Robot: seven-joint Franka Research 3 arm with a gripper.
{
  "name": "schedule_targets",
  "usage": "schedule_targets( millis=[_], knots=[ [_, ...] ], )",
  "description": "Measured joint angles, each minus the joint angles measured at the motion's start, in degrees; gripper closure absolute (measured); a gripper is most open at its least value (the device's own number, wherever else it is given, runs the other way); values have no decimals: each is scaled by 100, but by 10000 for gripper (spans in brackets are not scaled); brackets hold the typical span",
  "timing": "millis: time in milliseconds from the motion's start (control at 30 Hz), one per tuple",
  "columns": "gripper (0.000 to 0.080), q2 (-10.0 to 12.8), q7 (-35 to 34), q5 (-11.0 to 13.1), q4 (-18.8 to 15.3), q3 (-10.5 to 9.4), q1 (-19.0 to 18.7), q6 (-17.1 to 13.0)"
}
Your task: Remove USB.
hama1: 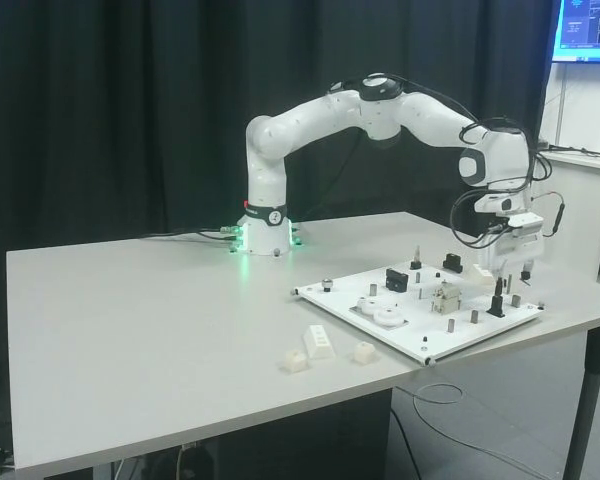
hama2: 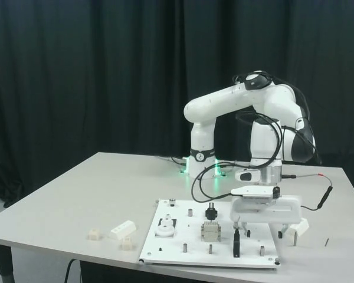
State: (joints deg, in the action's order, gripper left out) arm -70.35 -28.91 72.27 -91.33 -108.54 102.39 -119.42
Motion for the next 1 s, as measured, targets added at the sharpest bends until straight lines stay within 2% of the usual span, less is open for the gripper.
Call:
schedule_targets(
  millis=[367, 800, 1000],
  knots=[
    [3, 35, 10, -68, -14, 175, -72, 244],
    [3, 80, 10, -93, -14, 232, -130, 335],
    [3, 82, 10, -134, -22, 354, -186, 526]
  ],
)
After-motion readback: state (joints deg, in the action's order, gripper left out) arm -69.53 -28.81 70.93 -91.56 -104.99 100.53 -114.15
